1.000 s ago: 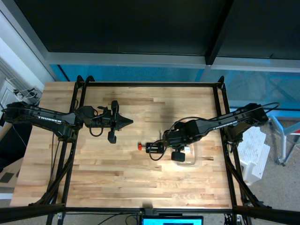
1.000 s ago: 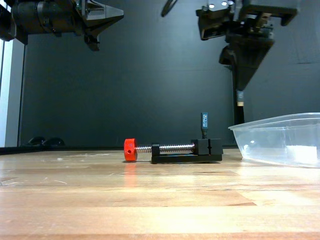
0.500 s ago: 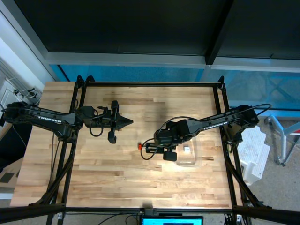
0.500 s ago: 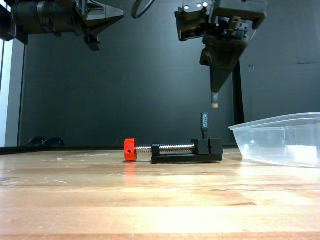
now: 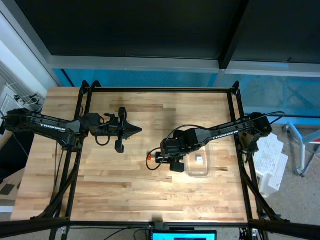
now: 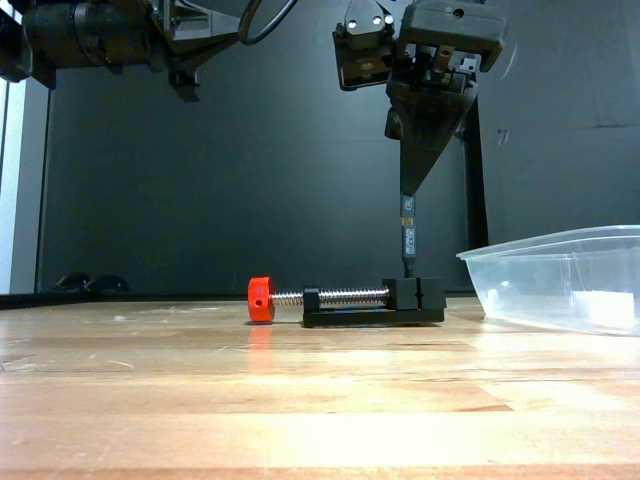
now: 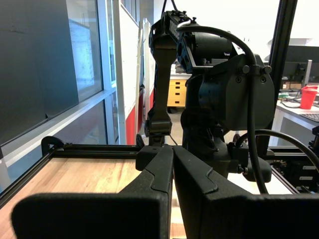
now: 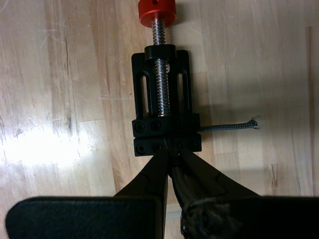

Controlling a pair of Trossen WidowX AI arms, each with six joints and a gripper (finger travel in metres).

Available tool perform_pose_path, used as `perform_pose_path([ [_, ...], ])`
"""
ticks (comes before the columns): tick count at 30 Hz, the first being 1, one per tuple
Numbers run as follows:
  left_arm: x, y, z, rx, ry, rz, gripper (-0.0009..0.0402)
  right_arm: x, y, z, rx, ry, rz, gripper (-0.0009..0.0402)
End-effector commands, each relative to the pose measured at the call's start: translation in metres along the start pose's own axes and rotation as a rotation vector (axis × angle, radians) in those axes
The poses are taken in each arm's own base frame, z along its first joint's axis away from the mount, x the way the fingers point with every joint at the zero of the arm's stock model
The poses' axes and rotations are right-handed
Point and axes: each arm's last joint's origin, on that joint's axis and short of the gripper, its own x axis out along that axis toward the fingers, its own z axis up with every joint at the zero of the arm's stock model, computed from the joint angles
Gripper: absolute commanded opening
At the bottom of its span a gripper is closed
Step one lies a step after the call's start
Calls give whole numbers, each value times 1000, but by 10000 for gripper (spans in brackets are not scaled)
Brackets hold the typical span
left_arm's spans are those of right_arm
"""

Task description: Pick the usb-c connector and install on the hub

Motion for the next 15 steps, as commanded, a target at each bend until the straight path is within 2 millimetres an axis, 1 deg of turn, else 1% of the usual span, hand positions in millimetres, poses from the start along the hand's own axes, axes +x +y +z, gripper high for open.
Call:
perform_pose_path([
  [1, 0, 0, 0, 0, 0, 0, 0, 2, 0, 0, 0, 4, -1, 0],
  [15, 0, 0, 0, 0, 0, 0, 0, 2, 0, -2, -11, 23, -9, 0],
])
